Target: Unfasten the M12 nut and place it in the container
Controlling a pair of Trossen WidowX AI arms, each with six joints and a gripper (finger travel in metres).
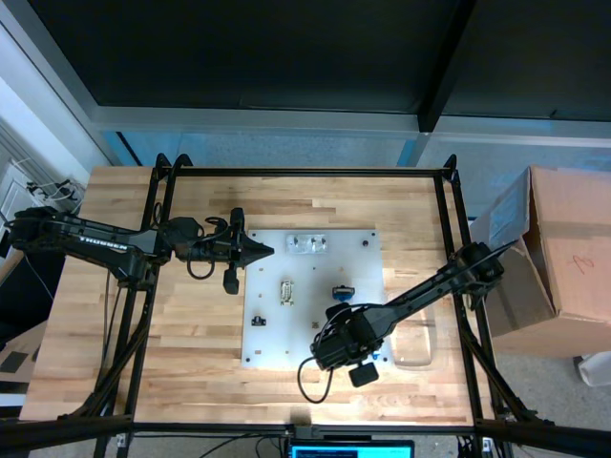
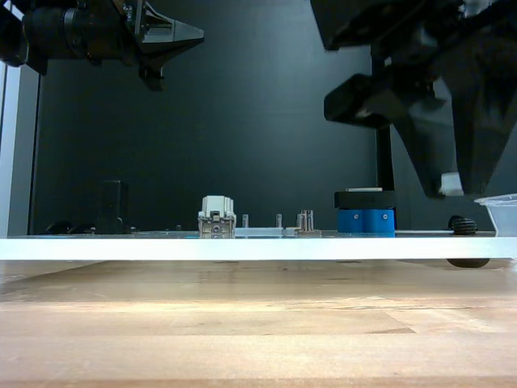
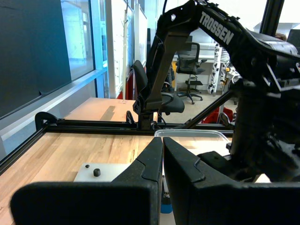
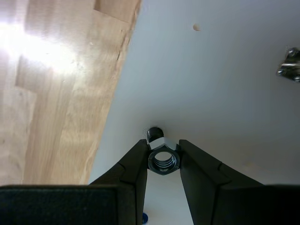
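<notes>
Silver nut [image 4: 163, 161]; black stud [image 4: 154, 133]; white board [image 4: 225, 70]; blue block [image 2: 365, 221].

At the frame's right, the right gripper [image 2: 452, 190] is pointing down and pinching the small silver nut [image 2: 450, 183] clear above the bare black stud [image 2: 462, 225], beside the clear container [image 2: 502, 205]. The left gripper [image 2: 194, 34] is hovering at upper left, high over the white board [image 2: 242, 246], pointing right.

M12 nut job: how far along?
Done: the nut is off its stud, ribs bare. In hand: right gripper holds it above the board. Left to do: place it in the container. Left gripper hangs shut over the board's far left edge.
</notes>
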